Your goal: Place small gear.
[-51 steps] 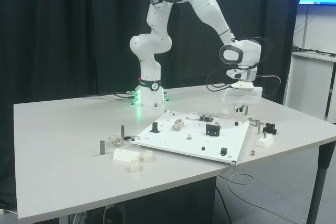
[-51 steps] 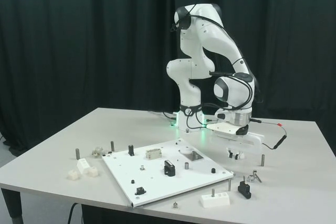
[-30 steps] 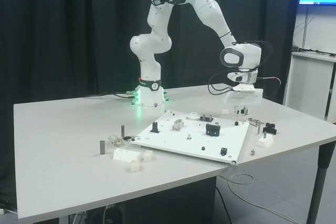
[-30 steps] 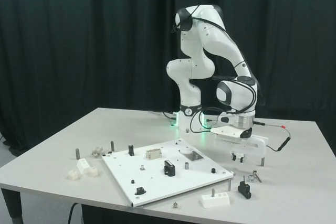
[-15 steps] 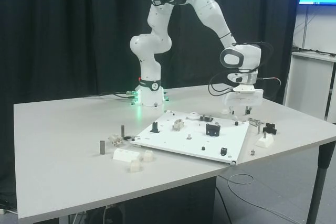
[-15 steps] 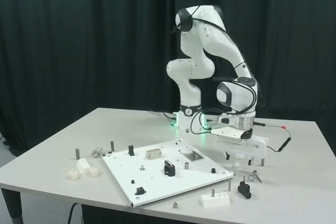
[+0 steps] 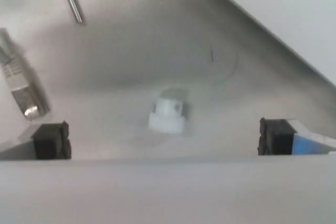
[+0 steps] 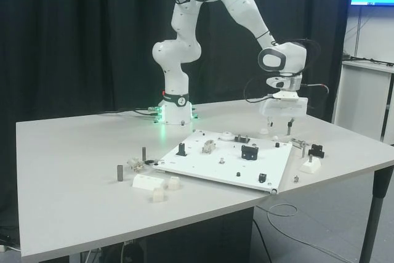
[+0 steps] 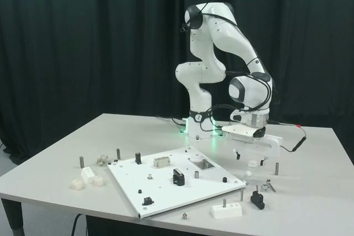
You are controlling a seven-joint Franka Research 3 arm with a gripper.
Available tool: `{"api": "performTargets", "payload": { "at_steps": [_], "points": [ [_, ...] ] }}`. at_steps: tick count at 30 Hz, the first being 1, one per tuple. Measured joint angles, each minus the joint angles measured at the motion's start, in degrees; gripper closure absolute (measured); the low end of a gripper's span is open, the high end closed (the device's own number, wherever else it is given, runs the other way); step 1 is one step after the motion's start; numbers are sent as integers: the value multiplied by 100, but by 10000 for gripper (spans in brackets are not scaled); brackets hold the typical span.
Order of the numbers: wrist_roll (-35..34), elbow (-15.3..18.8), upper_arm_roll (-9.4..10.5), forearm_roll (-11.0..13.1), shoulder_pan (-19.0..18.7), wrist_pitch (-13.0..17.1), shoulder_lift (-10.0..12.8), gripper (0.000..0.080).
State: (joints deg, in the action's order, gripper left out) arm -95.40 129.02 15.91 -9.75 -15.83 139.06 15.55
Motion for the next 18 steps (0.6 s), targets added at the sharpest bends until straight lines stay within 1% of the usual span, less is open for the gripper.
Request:
{"api": "performTargets", "payload": {
  "at_steps": [6,10,18],
  "points": [
    [0,47,61,47,0,-127,-176,3],
    [-5,89,89,71,0,-141,-258,3],
    [-118,145,107,86,0,-141,-345,3]
  ]
}}
